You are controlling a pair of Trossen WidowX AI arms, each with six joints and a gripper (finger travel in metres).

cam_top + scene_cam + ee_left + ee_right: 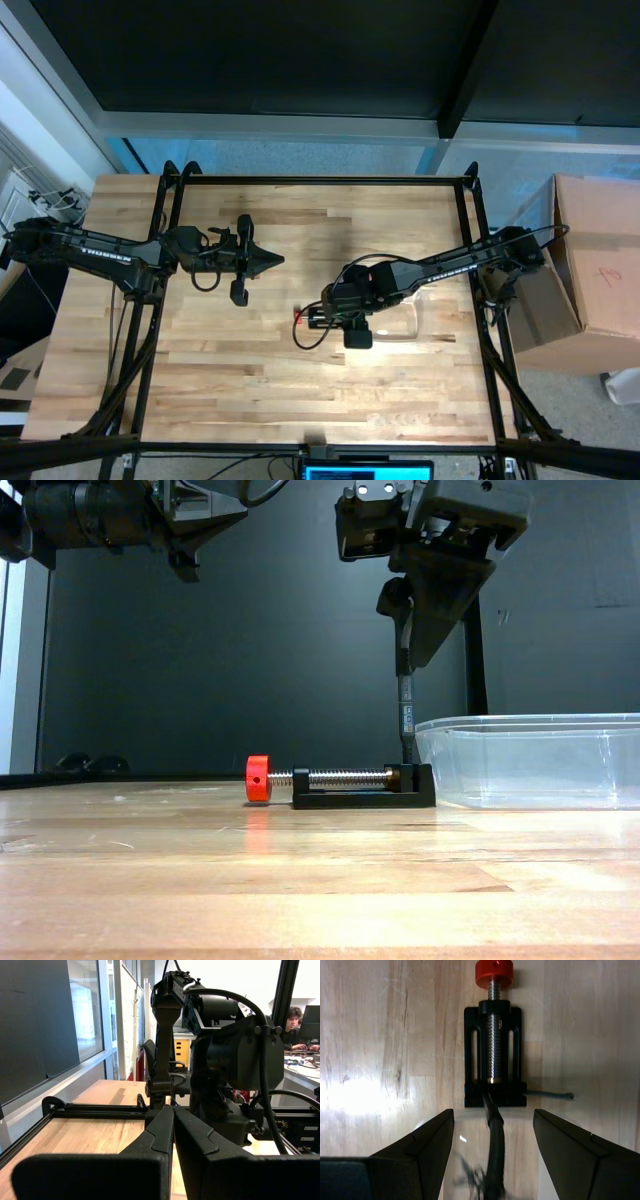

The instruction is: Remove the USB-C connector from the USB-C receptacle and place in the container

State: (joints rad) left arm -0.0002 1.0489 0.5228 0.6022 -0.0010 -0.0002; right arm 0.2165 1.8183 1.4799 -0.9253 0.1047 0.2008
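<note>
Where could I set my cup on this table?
The table is bare along its near edge, before the vise and container, and along its far edge. Crowded middle: open right gripper over the USB-C connector rising from the vise; shut left gripper hovers to its left.

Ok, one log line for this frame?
left hand: shut, raised, left of clamp | right hand: open over clamp, astride cable | connector: upright, plugged in at clamp | container: beside clamp
</note>
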